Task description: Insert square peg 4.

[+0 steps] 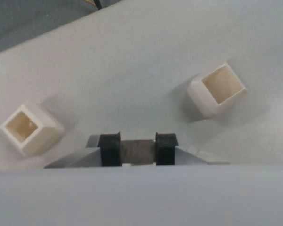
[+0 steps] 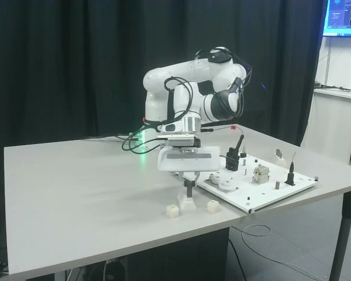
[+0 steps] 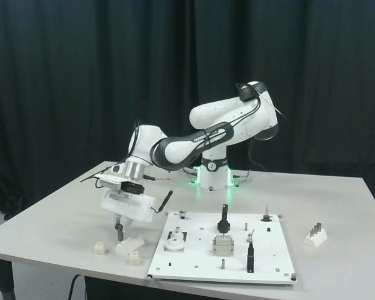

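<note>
My fingers are closed on a grey square peg, which shows in the wrist view as a short grey face pinched between the two black fingertips, so the task's thing is in my grasp and not yet in any hole. In the first room view I hang low over the near part of the grey desk, lower middle of the frame, with the peg pointing down at a small white block directly beneath it; whether the peg touches that block I cannot tell. Two more white square sockets flank me: one at the left of the wrist view, one at the upper right, both with their open mouths turned up, which I judge is so a peg can drop in from above. In the first room view they sit just beside the middle block, near the desk's front edge. I hold the peg upright so that its square sides can line up with a square mouth. The white assembly board lies close by, at the lower centre of the second room view, so open room is mostly toward the bare desk away from the board.
</note>
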Controlling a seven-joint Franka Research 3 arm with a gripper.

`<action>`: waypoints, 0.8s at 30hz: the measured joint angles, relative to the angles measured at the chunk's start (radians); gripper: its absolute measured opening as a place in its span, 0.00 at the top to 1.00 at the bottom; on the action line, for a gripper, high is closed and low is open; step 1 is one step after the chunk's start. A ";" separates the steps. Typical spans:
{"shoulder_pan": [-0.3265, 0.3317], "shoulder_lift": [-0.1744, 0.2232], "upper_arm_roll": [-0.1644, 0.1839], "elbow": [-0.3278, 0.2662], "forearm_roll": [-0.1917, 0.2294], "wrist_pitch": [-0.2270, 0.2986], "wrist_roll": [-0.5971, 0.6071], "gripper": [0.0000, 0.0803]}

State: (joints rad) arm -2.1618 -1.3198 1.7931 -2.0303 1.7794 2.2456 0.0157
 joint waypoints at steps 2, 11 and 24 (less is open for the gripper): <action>0.000 0.000 -0.003 0.000 -0.001 -0.001 0.000 0.81; 0.001 0.000 -0.008 -0.001 -0.007 -0.002 0.000 0.81; 0.004 0.003 -0.012 -0.001 -0.011 -0.002 0.004 0.81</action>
State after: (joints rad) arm -2.1582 -1.3168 1.7812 -2.0317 1.7687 2.2432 0.0196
